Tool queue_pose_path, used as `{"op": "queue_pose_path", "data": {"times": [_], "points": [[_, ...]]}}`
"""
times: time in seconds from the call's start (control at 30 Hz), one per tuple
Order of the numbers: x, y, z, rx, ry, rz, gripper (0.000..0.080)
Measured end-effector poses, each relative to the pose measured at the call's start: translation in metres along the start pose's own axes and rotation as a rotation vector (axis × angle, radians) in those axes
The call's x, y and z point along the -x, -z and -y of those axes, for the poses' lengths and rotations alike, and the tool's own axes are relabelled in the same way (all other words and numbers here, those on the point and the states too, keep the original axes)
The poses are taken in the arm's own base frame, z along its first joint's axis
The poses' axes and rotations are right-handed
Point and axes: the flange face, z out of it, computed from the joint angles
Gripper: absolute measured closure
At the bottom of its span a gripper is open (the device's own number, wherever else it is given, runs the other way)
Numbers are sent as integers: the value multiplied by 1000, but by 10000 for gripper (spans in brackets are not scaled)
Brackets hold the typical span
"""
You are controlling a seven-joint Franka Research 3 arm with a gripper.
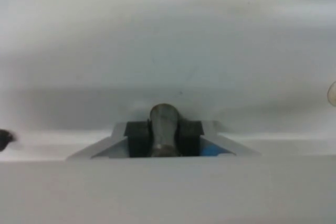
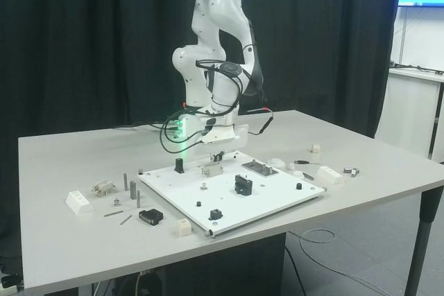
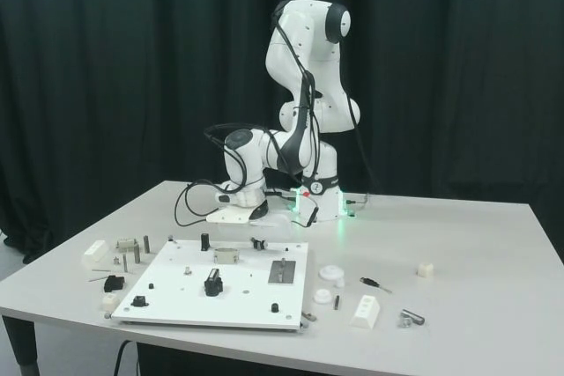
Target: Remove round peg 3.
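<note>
In the wrist view a grey round peg stands between two black finger pads that touch it on both sides. My gripper is shut on this peg, close over the white board. In the first room view the gripper hangs low over the far middle of the white board. The second room view shows the gripper at the board's far edge. I cannot tell whether the peg's lower end touches the board.
Black fixtures and a grey metal block sit on the board. Loose grey pegs and white blocks lie to one side of the board. More small parts lie on the other side. The arm's base stands behind.
</note>
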Motion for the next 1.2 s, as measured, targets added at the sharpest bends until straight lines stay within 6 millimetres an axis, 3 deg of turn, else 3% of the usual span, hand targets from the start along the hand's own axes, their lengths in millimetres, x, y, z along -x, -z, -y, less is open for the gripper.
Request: {"op": "queue_pose_path", "data": {"times": [0.47,1.2], "points": [[0,9,1,25,-7,15,690],[21,69,0,89,-14,-13,690]]}}
